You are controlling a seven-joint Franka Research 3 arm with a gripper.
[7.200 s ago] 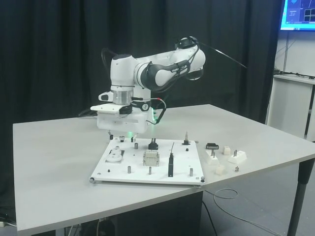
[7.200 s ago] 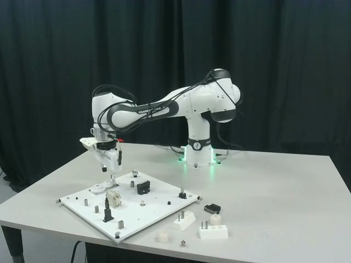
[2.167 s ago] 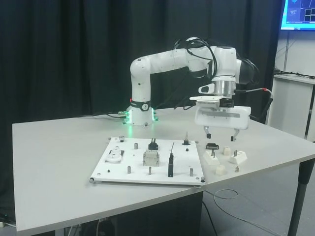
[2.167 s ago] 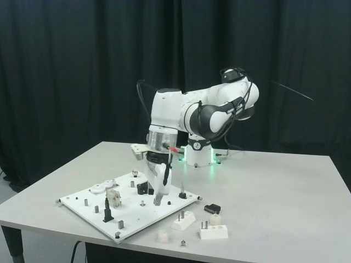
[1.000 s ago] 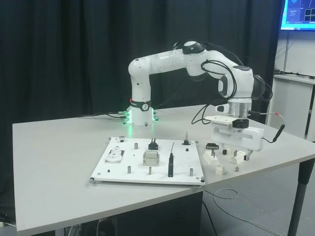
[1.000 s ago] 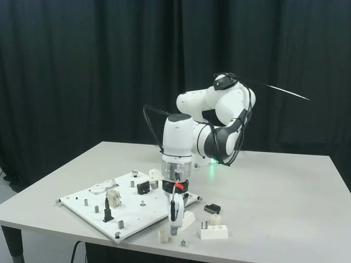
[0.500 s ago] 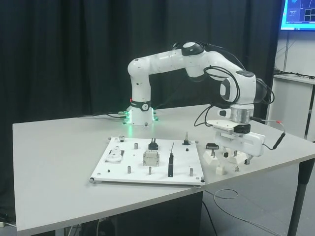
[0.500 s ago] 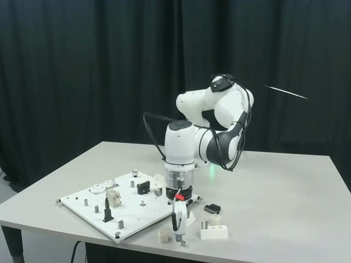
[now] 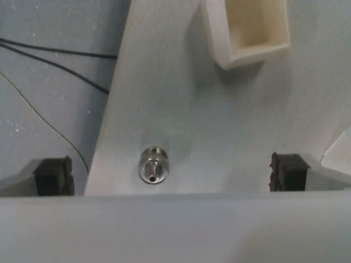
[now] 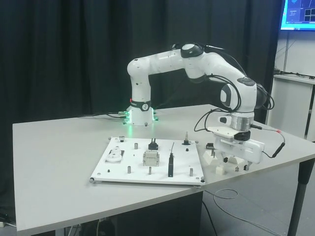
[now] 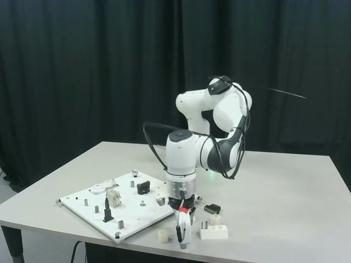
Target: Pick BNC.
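From the wrist view I see the BNC point(image 9: 153, 170), a small metal connector standing on end on the grey tabletop point(image 9: 181, 98), right at the tabletop's edge, with the floor and black cables point(image 9: 55, 60) beyond that edge. The end effector point(image 9: 170, 174) has its two black fingertips point(image 9: 55, 176) wide apart, one past the edge over the floor and the other over the tabletop, and the BNC sits between them, nearer the fingertip on the floor side, touching neither. An open hollow white block point(image 9: 252, 30) lies on the tabletop a little way from the BNC. This is the only view where I can make out the connector and the gap between the fingers.

In the first room view I get the whole arm point(image 10: 197, 59) instead: it rises from its base at the far side of the tabletop point(image 10: 59, 147), arches over and drops straight down near the front right edge, with the end effector point(image 10: 237, 162) low over the small white blocks point(image 10: 220, 168) beside the white board point(image 10: 147, 160). The BNC is too small and too covered for me to pick out here.

In the second room view the arm is folded tightly and the wrist points straight down, the end effector point(image 11: 181, 236) almost at the tabletop point(image 11: 274, 197) at its front edge, between a small white block point(image 11: 163, 235) and a longer white block point(image 11: 213, 232). The white board point(image 11: 109, 211) with its fittings lies nearby toward the left front corner.
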